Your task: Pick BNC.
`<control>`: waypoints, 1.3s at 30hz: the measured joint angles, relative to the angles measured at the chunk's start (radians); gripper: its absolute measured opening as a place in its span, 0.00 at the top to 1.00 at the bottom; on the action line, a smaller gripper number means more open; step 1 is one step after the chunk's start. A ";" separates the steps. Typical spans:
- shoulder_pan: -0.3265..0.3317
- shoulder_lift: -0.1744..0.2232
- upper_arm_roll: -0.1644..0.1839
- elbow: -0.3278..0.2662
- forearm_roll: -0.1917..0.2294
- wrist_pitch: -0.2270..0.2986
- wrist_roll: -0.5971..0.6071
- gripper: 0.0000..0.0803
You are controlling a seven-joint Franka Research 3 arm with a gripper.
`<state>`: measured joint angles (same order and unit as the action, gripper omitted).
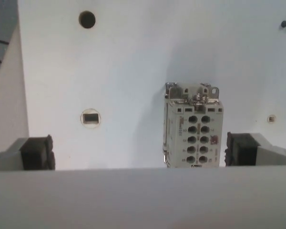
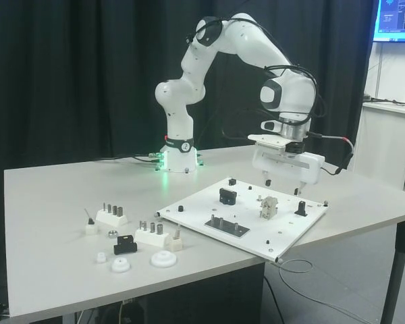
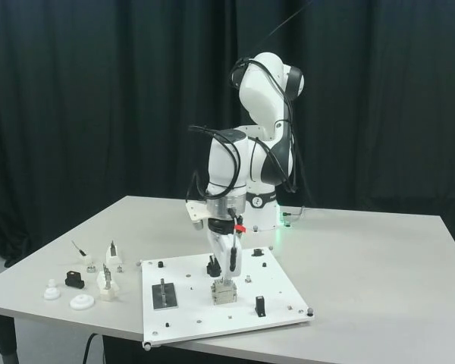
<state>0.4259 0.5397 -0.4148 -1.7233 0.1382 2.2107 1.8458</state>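
Tool (image 1: pixel 139 151): mine, spread wide & empty, prob. to straddle multi-pin block (image 1: pixel 193 129) below on white board (image 1: pixel 133 57); BNC loc.: can't tell which part it is.

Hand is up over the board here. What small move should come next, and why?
Probably a sideways shift over the white board, not a descent. The open hand hangs above the board, and the only part between its fingers is a rectangular multi-pin block, off centre, which looks like the wrong connector for this task.
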 joint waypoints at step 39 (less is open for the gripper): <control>-0.073 -0.003 0.001 0.022 -0.069 0.001 -0.100 0.00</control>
<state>0.3533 0.5368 -0.4141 -1.7015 0.0695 2.2121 1.7454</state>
